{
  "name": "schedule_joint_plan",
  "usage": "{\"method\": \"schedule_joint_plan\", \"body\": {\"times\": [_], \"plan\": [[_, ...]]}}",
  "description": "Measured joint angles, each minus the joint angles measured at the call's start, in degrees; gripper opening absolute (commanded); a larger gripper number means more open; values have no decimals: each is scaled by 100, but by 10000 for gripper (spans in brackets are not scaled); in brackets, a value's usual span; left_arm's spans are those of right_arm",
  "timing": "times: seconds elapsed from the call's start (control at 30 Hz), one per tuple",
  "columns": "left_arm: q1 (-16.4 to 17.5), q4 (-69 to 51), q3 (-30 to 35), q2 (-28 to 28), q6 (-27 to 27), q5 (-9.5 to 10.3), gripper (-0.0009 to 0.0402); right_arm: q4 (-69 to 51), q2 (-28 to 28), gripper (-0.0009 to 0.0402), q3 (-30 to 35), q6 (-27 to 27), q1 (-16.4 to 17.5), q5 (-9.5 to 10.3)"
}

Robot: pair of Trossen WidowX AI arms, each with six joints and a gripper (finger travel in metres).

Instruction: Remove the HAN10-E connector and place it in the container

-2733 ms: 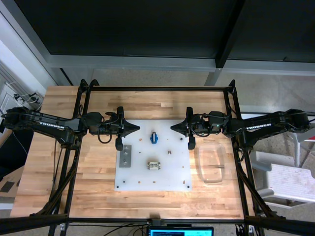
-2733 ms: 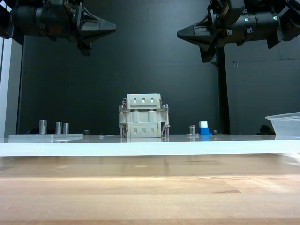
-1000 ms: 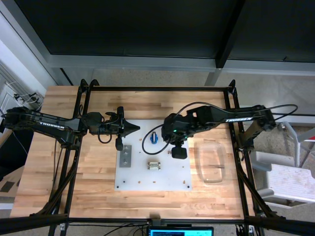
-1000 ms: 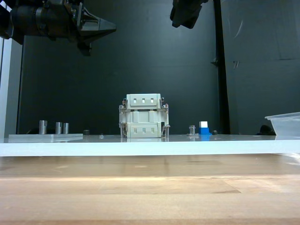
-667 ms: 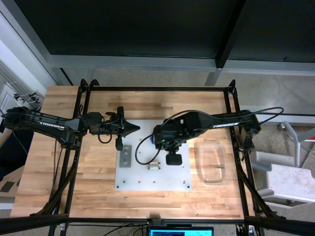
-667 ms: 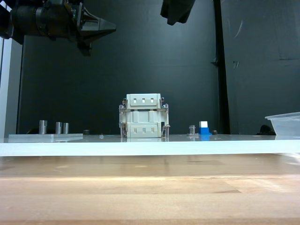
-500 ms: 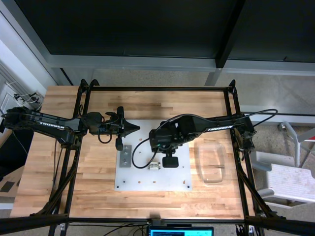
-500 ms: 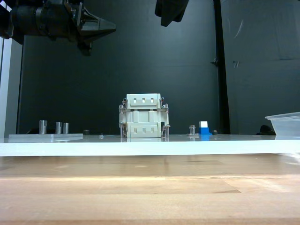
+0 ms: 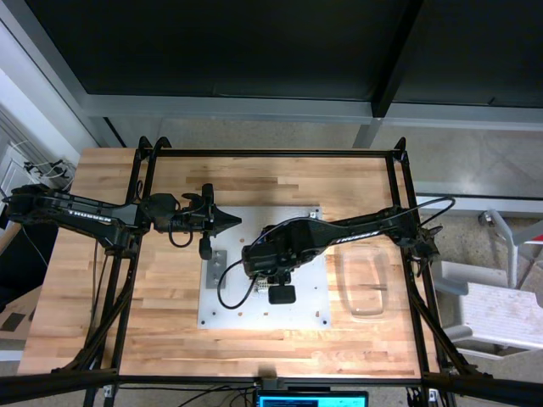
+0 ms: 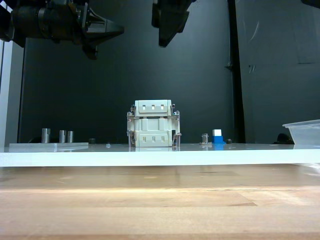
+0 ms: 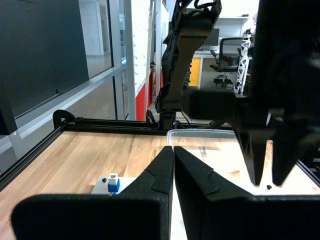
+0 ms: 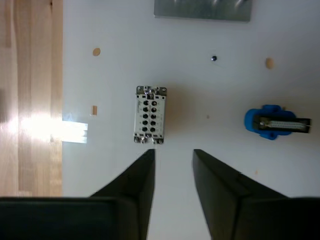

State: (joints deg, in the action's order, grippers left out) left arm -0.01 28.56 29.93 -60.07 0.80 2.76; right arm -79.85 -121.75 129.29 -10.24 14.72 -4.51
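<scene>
The HAN10-E connector (image 12: 149, 115) is a small beige-grey block with two rows of dark pin spots, standing on the white plate (image 9: 305, 309). In the low view the connector (image 10: 152, 126) rises at the plate's middle. My right gripper (image 12: 173, 151) hangs open high above the connector, fingers pointing down, and holds nothing. From above, the right gripper (image 9: 263, 270) covers the connector. My left gripper (image 9: 227, 222) is parked at the plate's far left edge, shut and empty. The clear container (image 9: 365, 284) lies right of the plate.
A grey metal block with holes (image 9: 216, 271) sits on the plate's left side. A small blue upright part (image 12: 272, 121) stands farther back on the plate. A black frame (image 9: 271, 153) surrounds the wooden table. The container's edge (image 10: 302, 131) shows at the low view's right.
The right arm has swung leftward across the plate and come lower, bringing its open gripper over the connector. The left arm has not moved.
</scene>
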Motion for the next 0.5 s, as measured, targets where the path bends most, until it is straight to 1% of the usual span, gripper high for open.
{"method": "schedule_joint_plan", "body": {"times": [0.27,0.4,0.5], "plan": [[0,0,2,0,0,2,0,160,-249,221,2,-306,59,2],[0,0,0,0,2,2,0,243,-404,249,-4,-407,74,0],[0,0,0,0,0,0,0,297,-461,261,-11,-426,83,-31]]}}
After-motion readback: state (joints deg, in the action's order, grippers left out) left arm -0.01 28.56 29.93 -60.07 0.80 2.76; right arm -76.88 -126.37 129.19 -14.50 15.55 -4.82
